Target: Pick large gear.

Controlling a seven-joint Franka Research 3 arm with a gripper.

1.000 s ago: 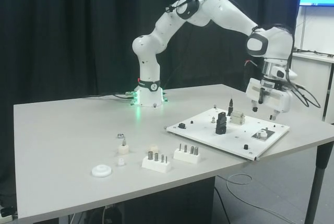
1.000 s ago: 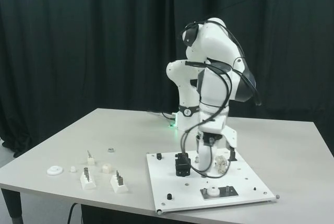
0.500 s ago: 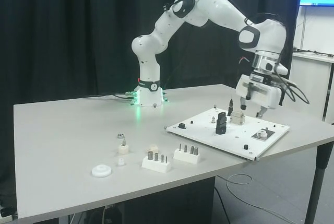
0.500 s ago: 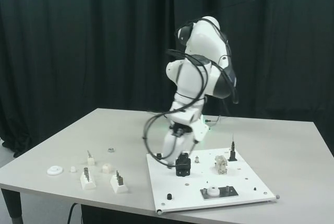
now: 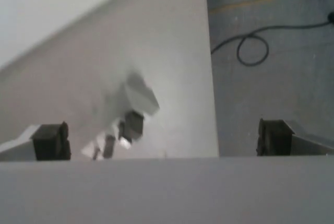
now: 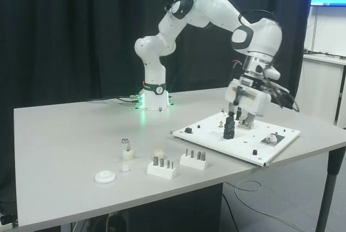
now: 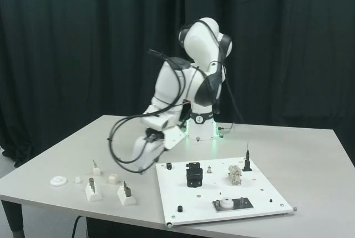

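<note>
The large gear (image 6: 105, 177) is a flat white disc with a raised hub. It lies alone near the table's front edge, at the far left of the loose parts (image 7: 57, 181). My gripper (image 6: 242, 117) hangs over the white board, well to the right of the gear. In the second room view the gripper (image 7: 141, 160) is smeared by motion, near the board's left edge. The wrist view shows both black fingertips (image 5: 49, 141) wide apart, gripper (image 5: 162, 140) open, nothing between them. The gear is not in the wrist view.
A white assembly board (image 6: 281, 144) carries a black block (image 6: 229, 126) and small fittings. Two white peg holders (image 6: 162, 168) (image 6: 193, 160) and small white parts (image 6: 127, 152) stand between board and gear. The wrist view shows the table edge (image 5: 211, 78) and floor cables (image 5: 253, 46).
The arm has swung left from beyond the board's right side across the board toward the loose parts. The gripper has stayed open and holds nothing.
</note>
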